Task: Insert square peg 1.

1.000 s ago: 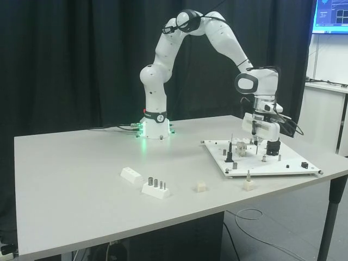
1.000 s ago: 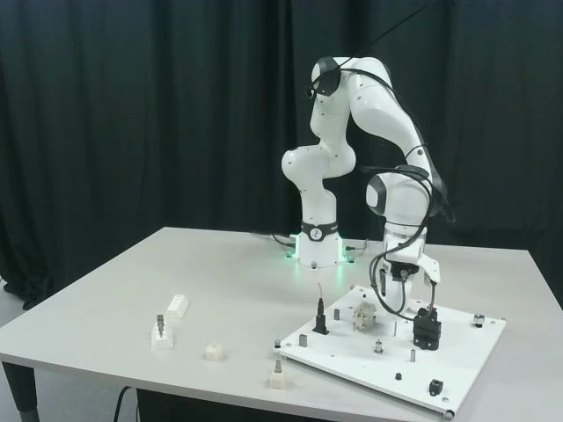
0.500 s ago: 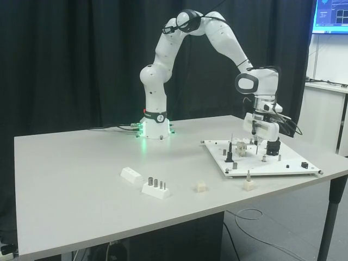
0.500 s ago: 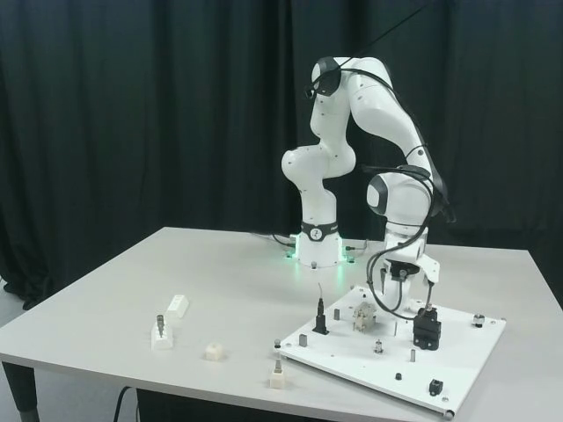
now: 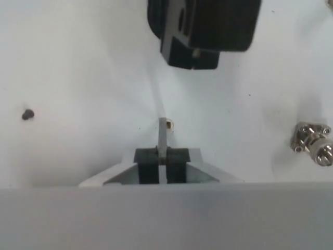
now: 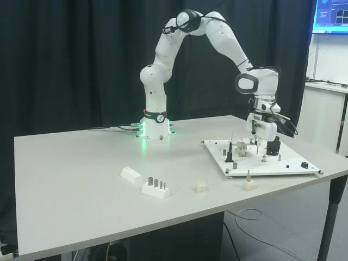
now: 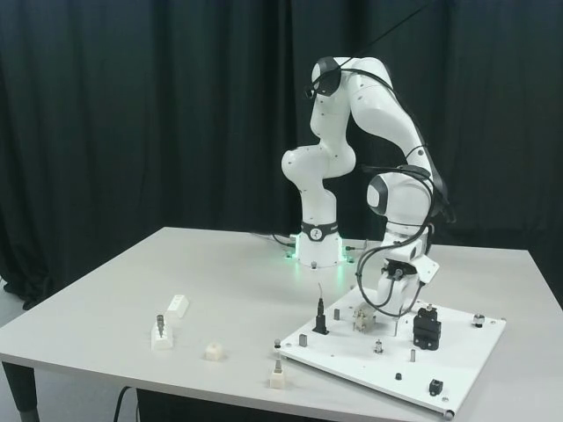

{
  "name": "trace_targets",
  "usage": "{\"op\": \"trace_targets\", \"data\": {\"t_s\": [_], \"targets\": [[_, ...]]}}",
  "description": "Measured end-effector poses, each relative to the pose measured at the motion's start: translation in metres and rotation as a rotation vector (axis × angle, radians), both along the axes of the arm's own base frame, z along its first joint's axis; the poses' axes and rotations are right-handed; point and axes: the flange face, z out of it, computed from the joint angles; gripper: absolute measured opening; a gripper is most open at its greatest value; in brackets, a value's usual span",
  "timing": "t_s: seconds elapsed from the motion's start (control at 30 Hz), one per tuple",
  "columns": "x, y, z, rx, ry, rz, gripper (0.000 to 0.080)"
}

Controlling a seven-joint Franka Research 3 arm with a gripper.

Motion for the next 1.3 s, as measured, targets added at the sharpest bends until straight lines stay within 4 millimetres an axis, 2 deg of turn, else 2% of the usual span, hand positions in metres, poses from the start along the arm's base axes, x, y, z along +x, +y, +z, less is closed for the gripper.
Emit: {"op": "trace_targets", "data": {"t_s": [1.3], "targets": [[-0.0046, -0.0019, -0.0003, 0.008, -0.016, -0.23, 0.0027]]}}
